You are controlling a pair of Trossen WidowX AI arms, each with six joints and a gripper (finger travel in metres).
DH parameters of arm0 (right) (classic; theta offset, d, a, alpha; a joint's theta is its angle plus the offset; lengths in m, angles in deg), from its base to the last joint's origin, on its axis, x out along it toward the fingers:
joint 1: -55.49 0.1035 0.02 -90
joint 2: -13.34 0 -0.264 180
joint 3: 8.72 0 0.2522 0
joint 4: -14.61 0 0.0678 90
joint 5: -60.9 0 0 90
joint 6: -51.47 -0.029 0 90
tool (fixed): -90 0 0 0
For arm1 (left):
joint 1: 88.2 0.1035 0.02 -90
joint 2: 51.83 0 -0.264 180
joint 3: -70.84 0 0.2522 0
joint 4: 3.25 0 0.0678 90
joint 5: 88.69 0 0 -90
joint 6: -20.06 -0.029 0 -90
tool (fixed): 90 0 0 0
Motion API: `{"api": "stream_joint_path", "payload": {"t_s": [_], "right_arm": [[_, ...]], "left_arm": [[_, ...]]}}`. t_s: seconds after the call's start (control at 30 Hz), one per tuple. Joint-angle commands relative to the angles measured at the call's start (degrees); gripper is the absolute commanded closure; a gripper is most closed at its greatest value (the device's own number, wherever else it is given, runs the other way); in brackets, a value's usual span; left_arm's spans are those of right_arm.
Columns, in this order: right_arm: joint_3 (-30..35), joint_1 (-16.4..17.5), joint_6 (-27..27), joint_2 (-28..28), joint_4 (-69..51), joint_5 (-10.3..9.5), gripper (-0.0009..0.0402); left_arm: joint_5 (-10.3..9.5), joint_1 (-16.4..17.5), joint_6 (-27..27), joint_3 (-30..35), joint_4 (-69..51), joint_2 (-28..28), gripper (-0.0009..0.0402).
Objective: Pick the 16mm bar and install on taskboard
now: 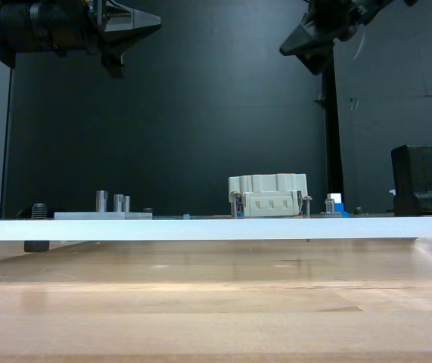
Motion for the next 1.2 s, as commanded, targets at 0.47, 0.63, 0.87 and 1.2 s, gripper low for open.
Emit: {"api": "stream_joint_path", "payload": {"t_s": [0.47, 0.63, 0.87, 1.2], "right_arm": [[5.46, 1.42, -1.7, 0.02, -27.78, 3.43, 0.0393], [5.51, 2.78, -2.36, 0.02, -33.99, 3.52, 0.0394], [5.49, 5.25, -4.22, 0.02, -40.89, 3.52, 0.0394], [5.49, 11.65, -7.65, 0.02, -46.82, 3.52, 0.0393]], "left_arm": [[0.0, 0.02, 0.0, 0.0, 0.0, 0.0, 0.0393], [0.0, 0.0, 0.0, 0.0, 0.0, 0.0, 0.0393], [0.0, 0.0, 0.0, 0.0, 0.0, 0.0, 0.0393], [0.0, 0.02, 0.0, 0.0, 0.0, 0.0, 0.0393]]}}
